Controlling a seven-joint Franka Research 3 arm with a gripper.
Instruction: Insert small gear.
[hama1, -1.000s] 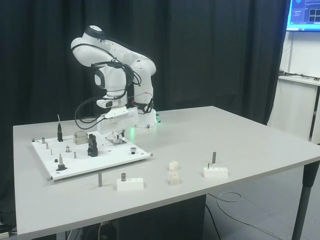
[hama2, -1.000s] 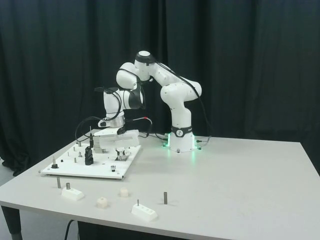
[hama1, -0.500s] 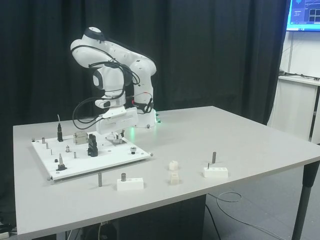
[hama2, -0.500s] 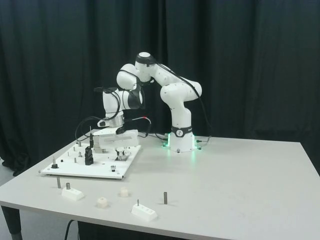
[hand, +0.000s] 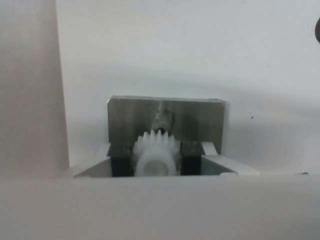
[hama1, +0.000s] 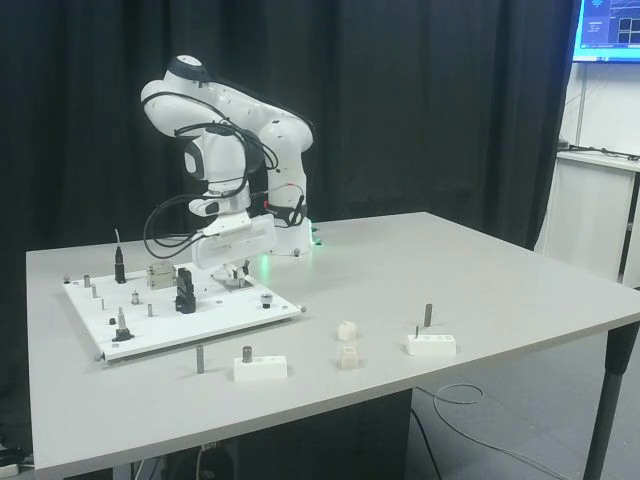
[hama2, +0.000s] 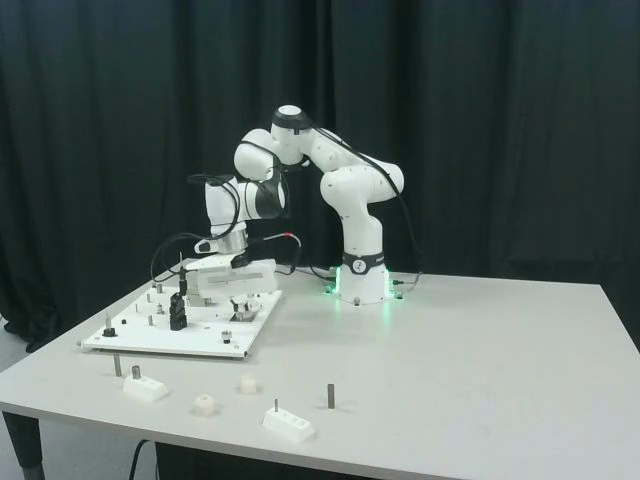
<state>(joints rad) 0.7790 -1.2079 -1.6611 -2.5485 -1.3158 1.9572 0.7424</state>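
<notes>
At the left of the grey desk (hama1: 480, 270) lies a white assembly board (hama1: 215, 318) carrying small pegs and black fixtures, among them an upright black block (hama1: 184, 291). The white arm (hama1: 225, 120) bends down over the board's far part, and its end effector (hama1: 240, 268) hangs just above the board surface. In the wrist view the two black fingers (hand: 119, 159) are clamped on the small gear (hand: 155, 156), a white toothed wheel gripped between them, one finger on each flank. The gear sits over a grey metal plate (hand: 130, 117) set into the board, and a short grey pin (hand: 163, 119) stands on that plate just beyond the gear's teeth; whether the gear touches the pin cannot be told. Further right on the desk, near its front edge, rest a white block with a dark peg (hama1: 260, 366), two small white pieces (hama1: 347, 343) close together, a lone upright dark pin (hama1: 428, 315), and another white block (hama1: 431, 344).
</notes>
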